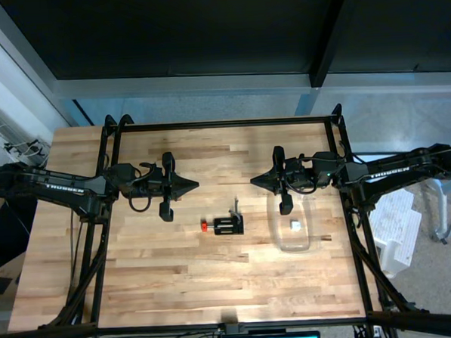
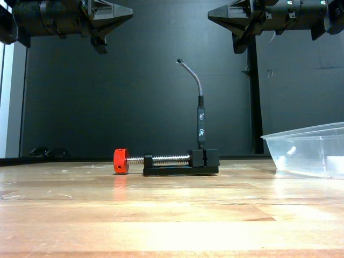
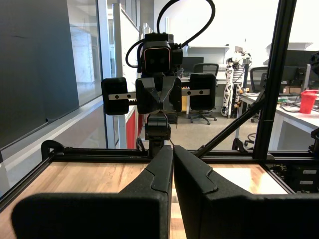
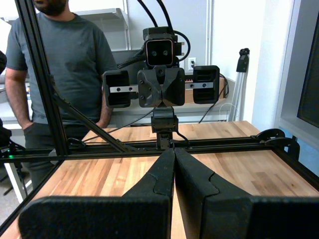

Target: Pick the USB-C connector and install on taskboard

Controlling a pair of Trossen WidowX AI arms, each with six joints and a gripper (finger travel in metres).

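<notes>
Both closed — left pincer, right pincer — high above the black, orange-knobbed taskboard.

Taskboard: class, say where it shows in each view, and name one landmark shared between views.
High view: taskboard in the middle of the table, nearer than the raised left hand and right hand, both shut.
Low view: centre, resting flat.
Left wrist view: not in it.
Right wrist view: not in it.
Landmark: its orange-red knob at its left end in high and low views.
</notes>
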